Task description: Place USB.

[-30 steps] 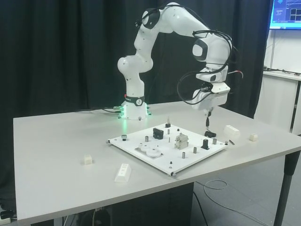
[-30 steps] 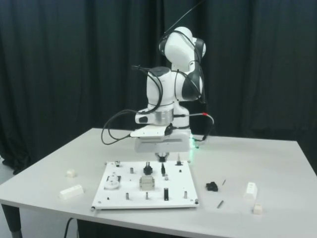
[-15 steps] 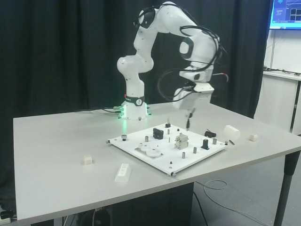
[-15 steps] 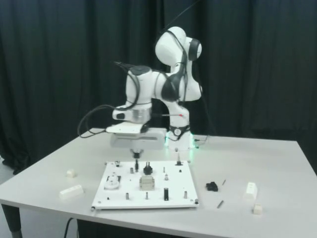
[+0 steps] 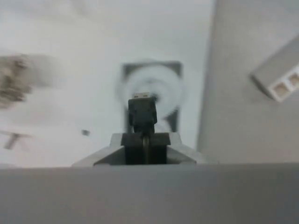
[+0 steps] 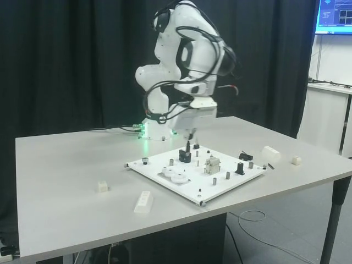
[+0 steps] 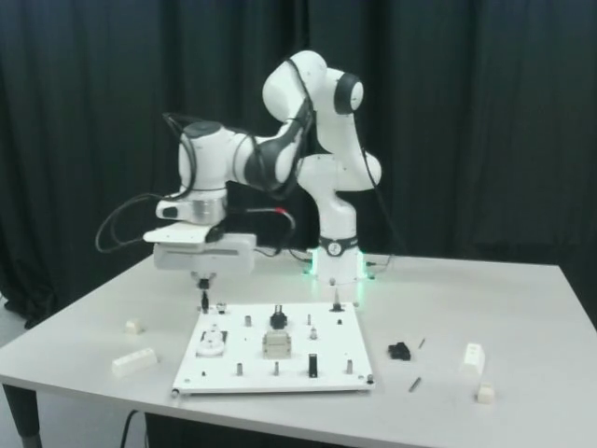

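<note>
Near edge of the table (image 6: 66,165), lower left of the first room view: a white block (image 6: 143,201) and, farther left, a small cube (image 6: 102,186). Mid-frame, a white board (image 6: 193,171) lying flat, studded with small fixtures: a white gear (image 6: 176,176) at its near left, a grey connector housing (image 6: 212,164) in the middle, a black socket (image 6: 185,156) behind. Right of the board, two more white blocks (image 6: 270,153) (image 6: 296,160) on the table.

Above the board's left part, the gripper (image 6: 187,144), pinched on the USB (image 6: 187,146), which hangs plug-down just over the black socket without touching anything. In the wrist view, the black USB (image 5: 142,113) clamped between both fingers (image 5: 133,145), metal tip forward, over the blurred gear (image 5: 150,88); a white block (image 5: 279,74) on grey table at upper right.

In the second room view, gripper (image 7: 203,301) at the board's far left corner, arm (image 7: 280,149) bent over from its base at the far edge, green light there. Black curtain behind.
</note>
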Action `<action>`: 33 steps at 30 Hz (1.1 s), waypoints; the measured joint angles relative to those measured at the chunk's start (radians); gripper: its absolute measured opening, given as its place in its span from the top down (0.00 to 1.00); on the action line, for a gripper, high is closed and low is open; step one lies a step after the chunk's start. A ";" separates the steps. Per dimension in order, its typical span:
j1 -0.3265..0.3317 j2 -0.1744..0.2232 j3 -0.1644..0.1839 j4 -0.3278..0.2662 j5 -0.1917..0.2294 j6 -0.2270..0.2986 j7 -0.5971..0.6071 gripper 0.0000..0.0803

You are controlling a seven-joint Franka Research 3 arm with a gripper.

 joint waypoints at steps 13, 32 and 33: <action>-0.118 0.010 0.000 -0.008 0.003 0.020 -0.111 0.97; -0.252 0.075 -0.020 -0.011 0.027 0.065 -0.326 0.97; -0.258 0.078 -0.020 -0.011 0.032 0.069 -0.335 0.97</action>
